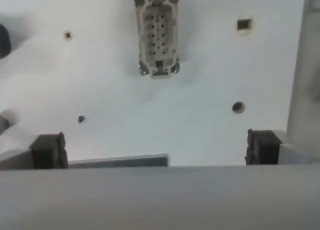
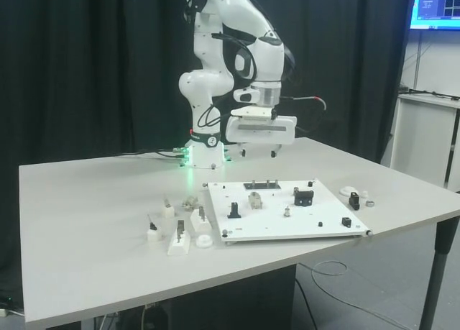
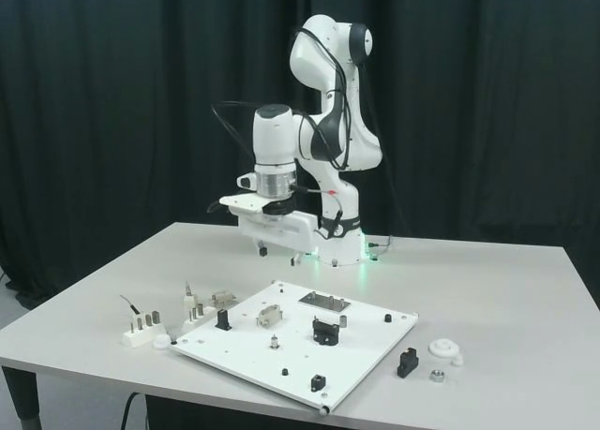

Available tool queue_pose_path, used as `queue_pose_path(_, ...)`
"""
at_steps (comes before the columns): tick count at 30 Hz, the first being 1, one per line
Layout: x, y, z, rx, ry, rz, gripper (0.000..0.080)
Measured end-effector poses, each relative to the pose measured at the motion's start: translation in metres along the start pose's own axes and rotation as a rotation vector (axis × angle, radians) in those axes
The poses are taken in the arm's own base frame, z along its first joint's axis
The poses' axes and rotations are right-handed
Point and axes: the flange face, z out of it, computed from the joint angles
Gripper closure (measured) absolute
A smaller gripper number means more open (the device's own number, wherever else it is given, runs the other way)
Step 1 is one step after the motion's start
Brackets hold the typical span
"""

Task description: Pick Ethernet.

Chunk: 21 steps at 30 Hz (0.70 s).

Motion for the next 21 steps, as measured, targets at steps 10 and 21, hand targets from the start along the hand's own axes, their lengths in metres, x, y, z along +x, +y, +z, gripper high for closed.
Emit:
queue_pose_path(10, 0.023, 0.004, 0.002, -0.017, 0.049, -0.051, 0.0003)
queue_pose_path(21, 0.061, 0.028, 0.005, -0.035, 0.054, -0.203, 0.0003)
